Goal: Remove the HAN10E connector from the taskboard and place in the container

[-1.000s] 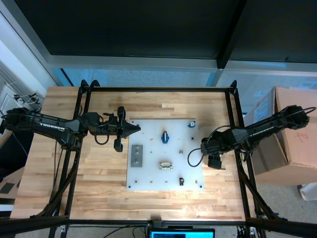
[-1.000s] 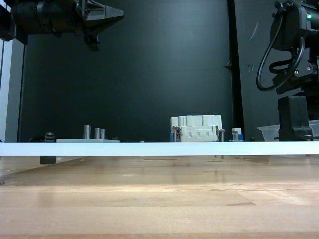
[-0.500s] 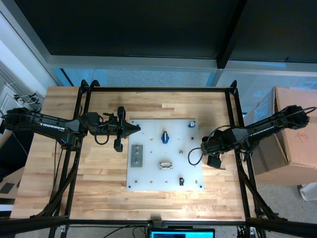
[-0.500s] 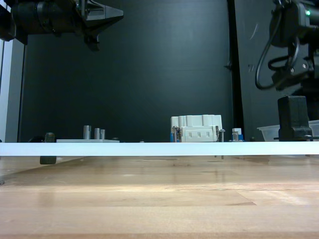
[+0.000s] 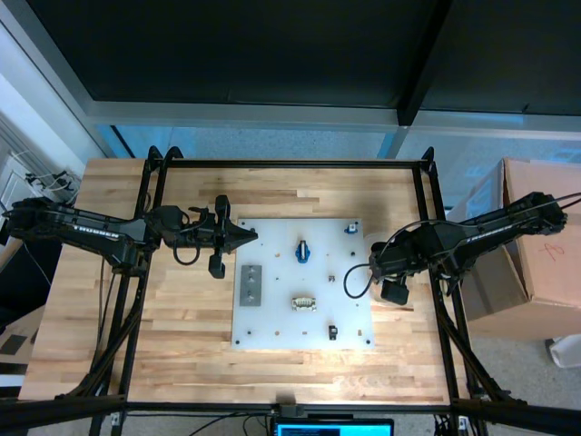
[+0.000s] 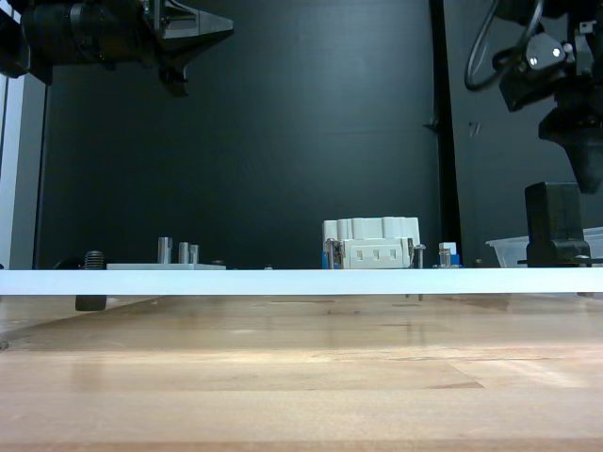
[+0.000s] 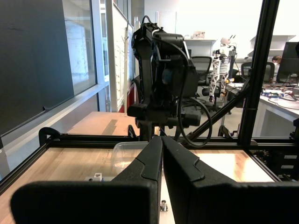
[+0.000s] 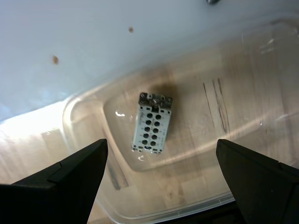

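The pale grey, rectangular HAN10E connector [image 8: 152, 122], its face showing two rows of round holes, lies free and flat on the floor of the clear plastic container [image 8: 70, 116]. It is clear of the taskboard and touched by neither arm. The container stands on the light wooden tabletop [image 5: 182, 318], just beside the right edge of the flat white taskboard [image 5: 272, 318].

The right end effector [image 5: 392, 292] hangs over the container, pointing down into it. Its black fingers [image 8: 60, 182] are spread wide, one to each side of the connector and well above it, holding nothing.

The left end effector [image 5: 250, 234] is raised above the far left corner of the taskboard, pointing inward towards the right arm. In the left wrist view its two black fingers [image 7: 149, 158] are pressed together with nothing between them.

A cream, ribbed, block-shaped housing [image 6: 372, 245] stands upright near the middle of the taskboard. A small black upright block [image 6: 556, 226] shows further right in the low view.
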Tool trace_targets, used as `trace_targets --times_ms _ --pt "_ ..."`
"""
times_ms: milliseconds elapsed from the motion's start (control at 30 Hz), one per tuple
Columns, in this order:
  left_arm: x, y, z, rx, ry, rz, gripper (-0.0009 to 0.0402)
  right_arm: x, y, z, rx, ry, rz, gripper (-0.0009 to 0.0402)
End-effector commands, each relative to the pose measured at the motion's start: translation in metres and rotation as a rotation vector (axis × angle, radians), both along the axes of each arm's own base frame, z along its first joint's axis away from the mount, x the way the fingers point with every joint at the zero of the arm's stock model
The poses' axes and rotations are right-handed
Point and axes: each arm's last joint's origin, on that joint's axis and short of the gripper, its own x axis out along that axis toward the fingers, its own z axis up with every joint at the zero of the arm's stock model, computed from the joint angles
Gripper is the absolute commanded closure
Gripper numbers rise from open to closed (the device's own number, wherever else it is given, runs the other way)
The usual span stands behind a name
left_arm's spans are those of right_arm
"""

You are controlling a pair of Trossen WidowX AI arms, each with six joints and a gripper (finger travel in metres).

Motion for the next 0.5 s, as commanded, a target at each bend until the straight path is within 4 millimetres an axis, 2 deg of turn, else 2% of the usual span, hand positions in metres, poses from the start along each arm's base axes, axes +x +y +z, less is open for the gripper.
trace_targets --times_ms 33,333,500 --pt "0.0001 0.0001 -0.0001 0.000 0.000 0.000 0.0393 0.0012 0.0004 0.0036 0.007 -0.011 0.000 0.0069" --pt "0.0001 0.0001 -0.0001 0.000 0.000 0.000 0.0393 0.0007 0.0008 0.0027 0.023 -0.003 -0.001 0.0078" --pt "0.0001 0.0001 -0.0001 0.000 0.000 0.000 0.0393 0.0041 0.0015 0.0032 0.024 -0.039 0.016 0.0134"
